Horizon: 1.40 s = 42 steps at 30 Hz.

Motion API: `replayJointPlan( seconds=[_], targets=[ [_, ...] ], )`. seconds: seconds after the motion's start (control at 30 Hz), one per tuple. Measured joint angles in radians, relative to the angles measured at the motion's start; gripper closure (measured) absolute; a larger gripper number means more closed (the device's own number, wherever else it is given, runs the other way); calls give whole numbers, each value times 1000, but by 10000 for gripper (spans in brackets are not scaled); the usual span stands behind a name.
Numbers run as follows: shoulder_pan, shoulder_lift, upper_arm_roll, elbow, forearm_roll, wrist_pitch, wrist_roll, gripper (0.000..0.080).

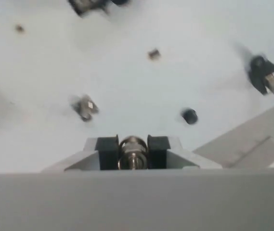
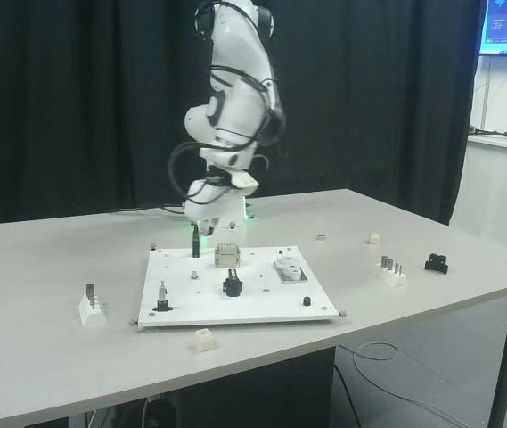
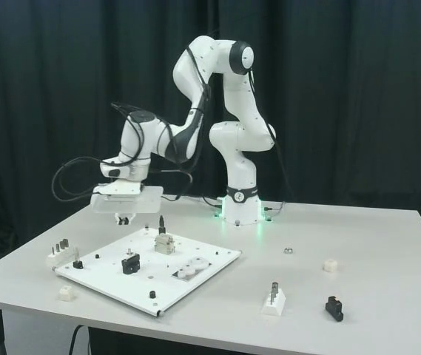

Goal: Insert BNC.

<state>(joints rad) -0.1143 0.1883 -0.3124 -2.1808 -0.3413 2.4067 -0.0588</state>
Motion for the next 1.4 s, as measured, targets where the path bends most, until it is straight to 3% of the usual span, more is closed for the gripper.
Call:
replayJointPlan(
  seconds=[0.27,0.43,0.57,1.0,1.4],
  targets=[
    [0,21,-79,-7,145,80,-140,682],
    [0,44,-96,-5,233,109,-239,682],
    [0,64,-99,-2,280,125,-290,682],
    [5,125,-96,12,318,126,-366,682],
    [5,135,-101,-15,327,116,-430,682]
  ],
)
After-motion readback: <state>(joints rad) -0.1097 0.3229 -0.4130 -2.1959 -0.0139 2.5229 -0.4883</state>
